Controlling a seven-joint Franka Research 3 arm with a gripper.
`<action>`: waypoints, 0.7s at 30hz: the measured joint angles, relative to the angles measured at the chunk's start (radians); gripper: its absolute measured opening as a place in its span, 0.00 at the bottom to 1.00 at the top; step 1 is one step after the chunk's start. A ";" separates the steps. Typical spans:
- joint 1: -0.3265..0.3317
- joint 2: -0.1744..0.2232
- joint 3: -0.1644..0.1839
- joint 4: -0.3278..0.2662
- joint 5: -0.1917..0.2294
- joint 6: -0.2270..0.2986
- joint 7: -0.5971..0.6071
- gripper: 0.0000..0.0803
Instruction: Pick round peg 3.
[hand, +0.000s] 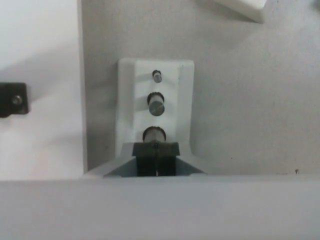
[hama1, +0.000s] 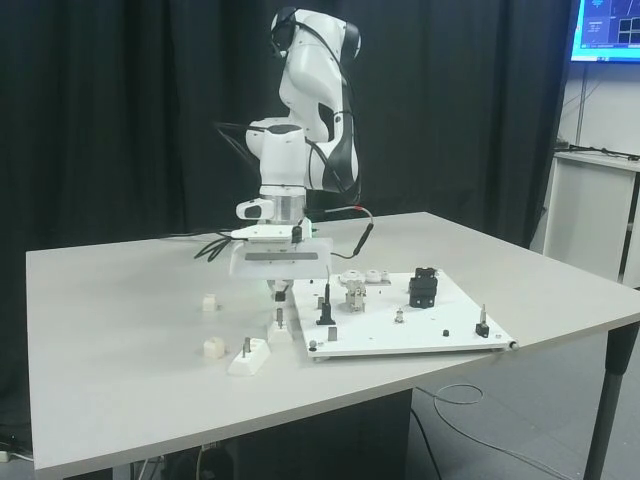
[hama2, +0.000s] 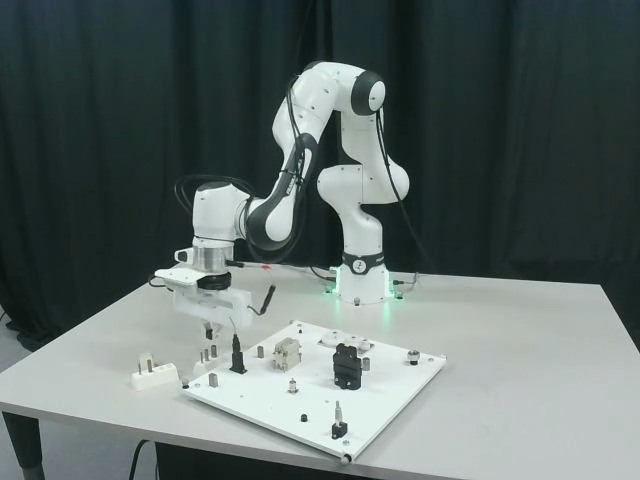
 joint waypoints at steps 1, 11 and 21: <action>0.000 0.000 0.000 0.001 0.000 -0.001 -0.004 0.00; 0.002 -0.002 0.000 0.012 0.000 -0.009 -0.007 0.25; 0.002 -0.013 -0.002 0.027 -0.002 -0.020 -0.007 0.95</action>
